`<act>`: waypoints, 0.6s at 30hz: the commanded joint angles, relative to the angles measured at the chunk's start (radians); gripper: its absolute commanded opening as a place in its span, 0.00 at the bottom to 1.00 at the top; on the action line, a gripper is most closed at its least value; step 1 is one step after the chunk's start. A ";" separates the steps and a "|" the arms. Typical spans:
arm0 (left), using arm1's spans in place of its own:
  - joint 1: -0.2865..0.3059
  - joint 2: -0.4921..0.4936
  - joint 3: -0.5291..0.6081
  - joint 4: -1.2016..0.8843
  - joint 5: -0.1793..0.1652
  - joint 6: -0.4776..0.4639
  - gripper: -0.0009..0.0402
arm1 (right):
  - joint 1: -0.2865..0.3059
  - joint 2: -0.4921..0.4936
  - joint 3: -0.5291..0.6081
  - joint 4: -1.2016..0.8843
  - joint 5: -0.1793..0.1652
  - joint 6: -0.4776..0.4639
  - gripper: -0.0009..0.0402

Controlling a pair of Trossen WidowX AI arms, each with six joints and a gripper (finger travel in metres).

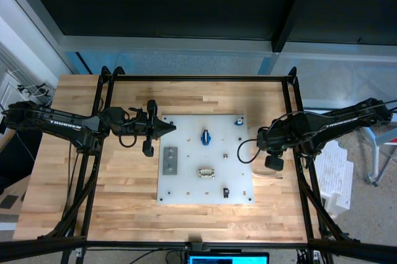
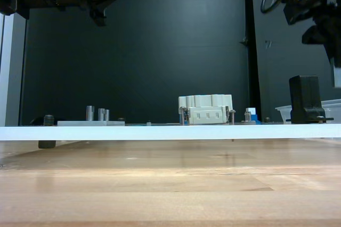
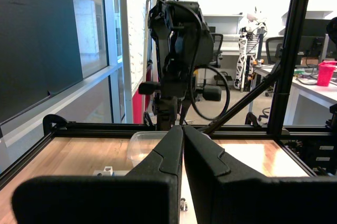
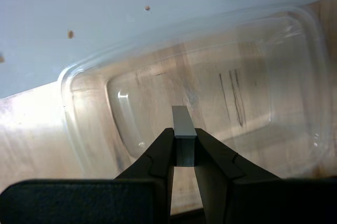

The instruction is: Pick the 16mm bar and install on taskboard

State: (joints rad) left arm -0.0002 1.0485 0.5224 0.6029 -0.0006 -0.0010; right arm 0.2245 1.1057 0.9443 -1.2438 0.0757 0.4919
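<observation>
As the right pincer [image 4: 184,145], at three o'clock of the white square taskboard [image 1: 186,183], pinches the short grey metal bar [image 4: 182,121] by one end, it may tilt; left pincer [image 3: 182,137] hangs clenched at ten.

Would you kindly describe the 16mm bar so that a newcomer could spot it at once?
Start at the white taskboard; off its right edge lies a clear plastic tray. Above it the right gripper is shut on the 16mm bar: short, plain grey metal, the only thing held. The left gripper, shut and empty, hovers over the board's left edge.
</observation>
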 commanded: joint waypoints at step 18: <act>0.000 0.000 0.000 0.000 0.000 0.000 0.02 | 0.087 0.081 0.116 -0.018 0.000 -0.150 0.02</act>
State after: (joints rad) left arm -0.0002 1.0485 0.5224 0.6029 -0.0002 -0.0010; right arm 0.3046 1.1717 1.0439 -1.2579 0.0750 0.3786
